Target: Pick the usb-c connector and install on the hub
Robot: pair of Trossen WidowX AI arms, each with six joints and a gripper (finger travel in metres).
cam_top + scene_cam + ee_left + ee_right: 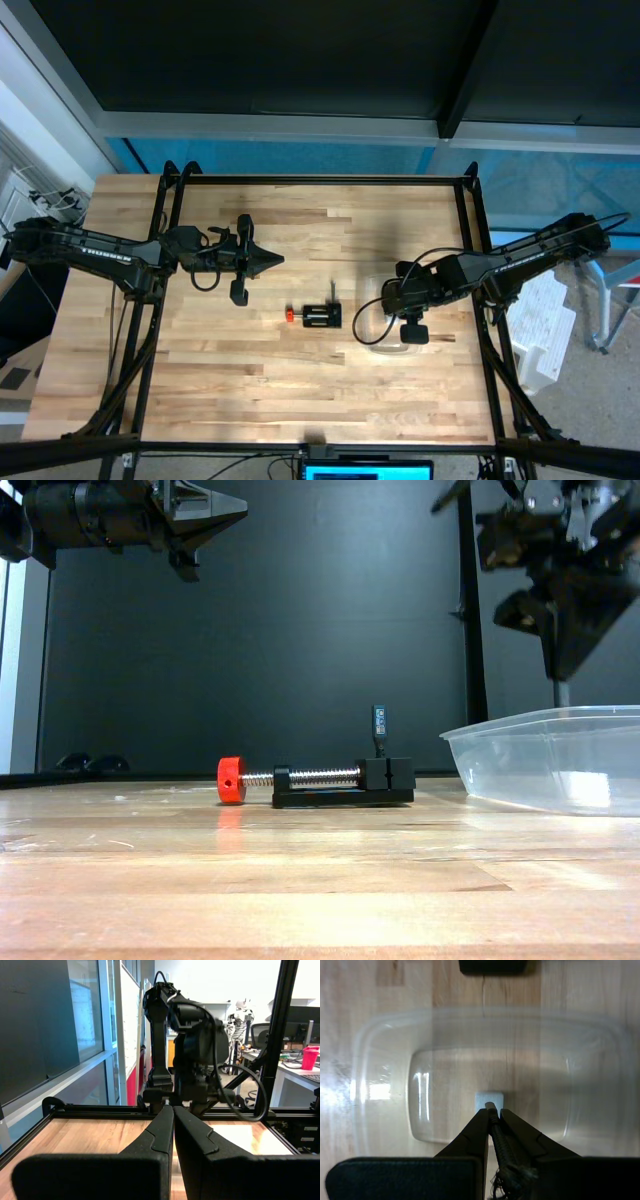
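High view: a vise (322,316) with a red knob (291,315) sits mid-table. A clear tub (362,326) lies at its 3 o'clock with the right gripper (390,297) above it, and the left gripper (268,259) is at 10 o'clock.

Low view: the hub (379,725) stands upright in the vise.

Left wrist view: the fingers (159,1132) are pressed together, empty.

Right wrist view: the fingers clamp the usb-c connector (490,1101), pale-tipped on a black braided cord, over the tub.

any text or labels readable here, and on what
Nothing reads clearly.
White lettering on left arm and right arm: blurred.
Label on hub in the vise: too small.
No text on left gripper, shut, raised over the table, or right gripper, holding the usb-c connector above the tub.
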